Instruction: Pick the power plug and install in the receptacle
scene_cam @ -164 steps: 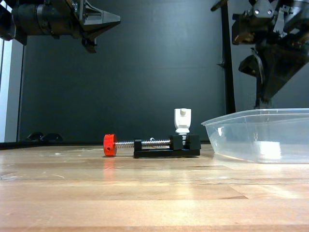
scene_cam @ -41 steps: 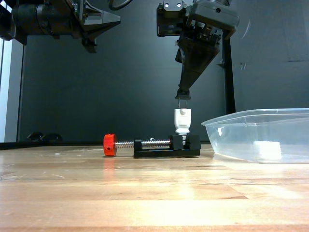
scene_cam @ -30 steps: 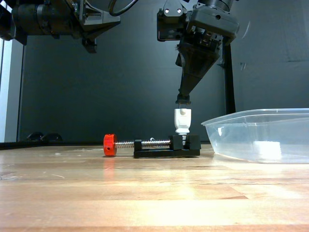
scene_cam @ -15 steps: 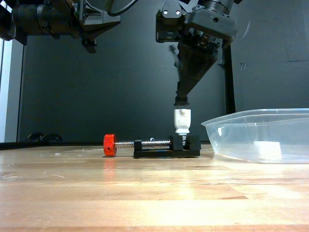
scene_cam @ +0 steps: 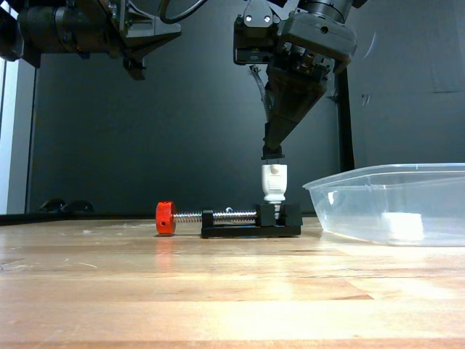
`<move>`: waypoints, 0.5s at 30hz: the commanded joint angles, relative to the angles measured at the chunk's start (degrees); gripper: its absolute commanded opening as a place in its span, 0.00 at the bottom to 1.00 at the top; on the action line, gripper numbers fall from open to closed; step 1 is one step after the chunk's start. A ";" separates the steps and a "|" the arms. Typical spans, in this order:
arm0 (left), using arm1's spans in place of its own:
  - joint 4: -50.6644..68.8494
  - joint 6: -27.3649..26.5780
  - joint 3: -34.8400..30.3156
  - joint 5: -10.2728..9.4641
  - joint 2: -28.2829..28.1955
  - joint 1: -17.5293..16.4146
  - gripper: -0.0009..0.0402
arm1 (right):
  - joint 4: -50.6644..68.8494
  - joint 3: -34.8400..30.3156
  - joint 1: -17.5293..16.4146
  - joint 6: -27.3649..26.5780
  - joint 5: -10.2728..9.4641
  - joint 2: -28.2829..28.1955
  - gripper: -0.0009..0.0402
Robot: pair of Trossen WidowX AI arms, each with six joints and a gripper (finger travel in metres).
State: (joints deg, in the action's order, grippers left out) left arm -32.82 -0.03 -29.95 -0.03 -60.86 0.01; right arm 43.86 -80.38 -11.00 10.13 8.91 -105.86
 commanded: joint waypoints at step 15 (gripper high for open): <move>-0.02 0.02 0.00 0.00 0.00 0.00 0.02 | -4.85 4.63 0.15 -0.09 0.02 1.29 0.02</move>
